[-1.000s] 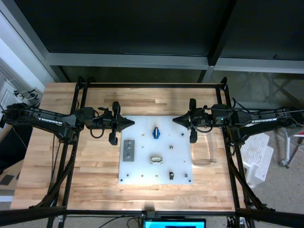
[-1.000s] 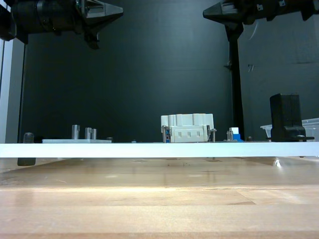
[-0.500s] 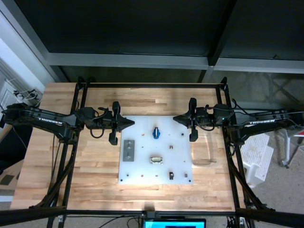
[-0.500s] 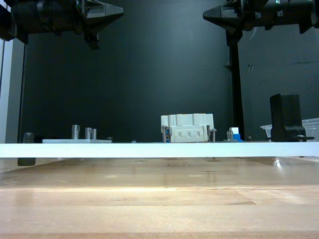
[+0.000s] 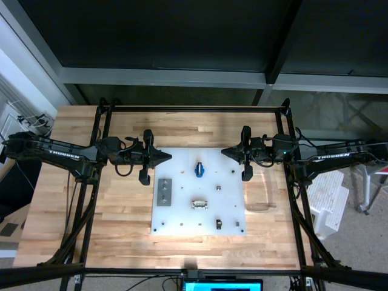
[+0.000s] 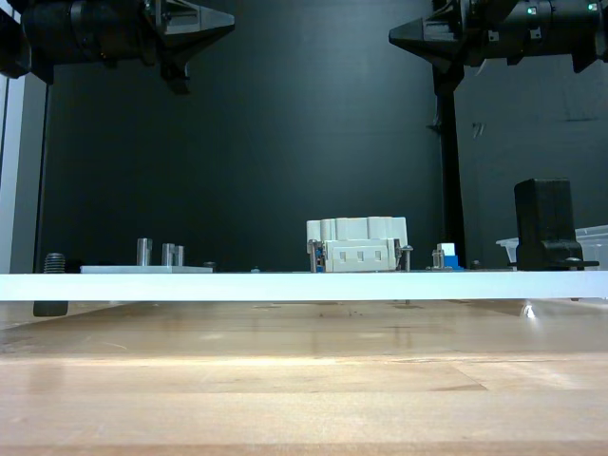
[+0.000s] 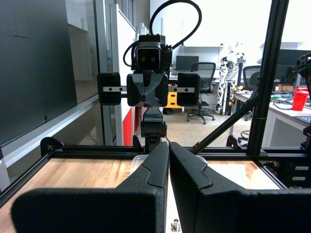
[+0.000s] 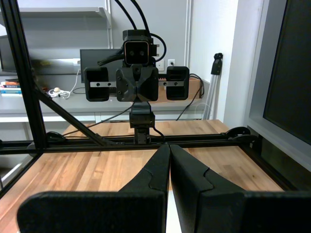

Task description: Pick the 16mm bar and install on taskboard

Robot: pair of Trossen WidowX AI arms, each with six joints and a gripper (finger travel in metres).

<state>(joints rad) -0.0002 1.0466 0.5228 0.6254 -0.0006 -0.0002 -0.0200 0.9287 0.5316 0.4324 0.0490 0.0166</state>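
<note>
**Black left gripper (image 5: 167, 157) and black right gripper (image 5: 225, 153) closed on nothing: pick not started**

Both hover high over the flat white task board (image 5: 182, 182), left gripper above its left edge, right gripper above its right edge, fingers pressed together and empty. 16mm bar: cannot tell where it lies. It is in neither gripper, and not made out on the board or in the clear plastic tray (image 5: 259, 210) beside it. Locating, grasping and seating all remain.

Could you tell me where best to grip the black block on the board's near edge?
Probably the black block by its top, from above: it stands tall and free. The left gripper and right gripper hover, jaws shut, over the board, far side; I cannot see the bar.
</note>
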